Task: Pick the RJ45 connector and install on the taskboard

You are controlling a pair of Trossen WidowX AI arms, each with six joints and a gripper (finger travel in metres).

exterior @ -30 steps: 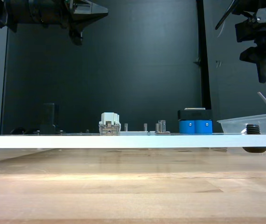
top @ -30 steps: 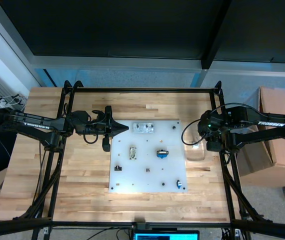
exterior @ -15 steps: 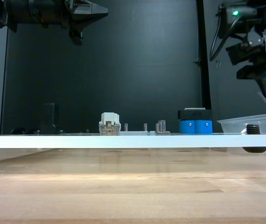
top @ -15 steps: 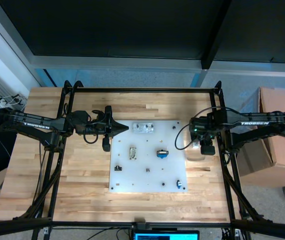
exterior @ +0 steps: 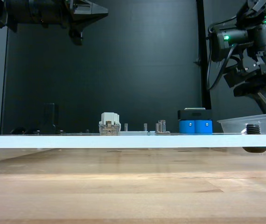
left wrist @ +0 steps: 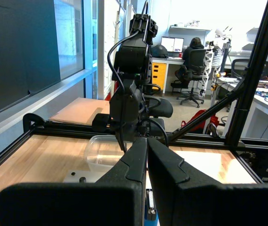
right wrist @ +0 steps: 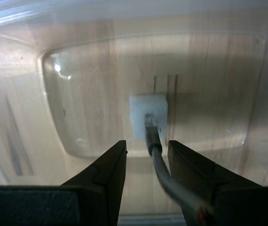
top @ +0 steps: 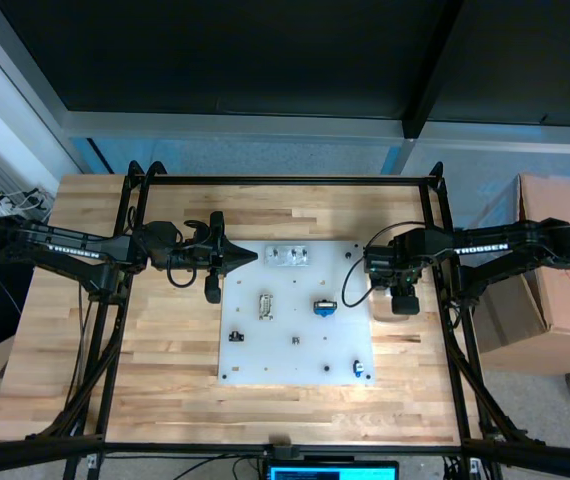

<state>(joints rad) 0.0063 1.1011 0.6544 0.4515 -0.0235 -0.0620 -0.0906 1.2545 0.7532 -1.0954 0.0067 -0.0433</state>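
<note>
Fingers [right wrist: 106, 165] on the right gripper [right wrist: 145, 145] are standing spread, one to each side of the RJ45 connector [right wrist: 147, 115], not touching it. The connector is lying free on the floor of the clear tray [right wrist: 77, 108], its cable [right wrist: 158, 169] trailing back between the fingers. In the high view that gripper is hanging over the tray at right of centre, just beside the right edge of the board [top: 295, 330]. Over at the left of that frame, the left gripper [top: 249, 256] is hovering by the board's upper-left corner, well above it in the low view, fingers pressed together and carrying nothing. So we're watching the pick step, I'd say, with the install not yet begun. The next move is calling for a short drop, so the fingers are bracketing the white body rather than the cable, then a squeeze. Which seat on the board is waiting for it, I can't tell.
</note>
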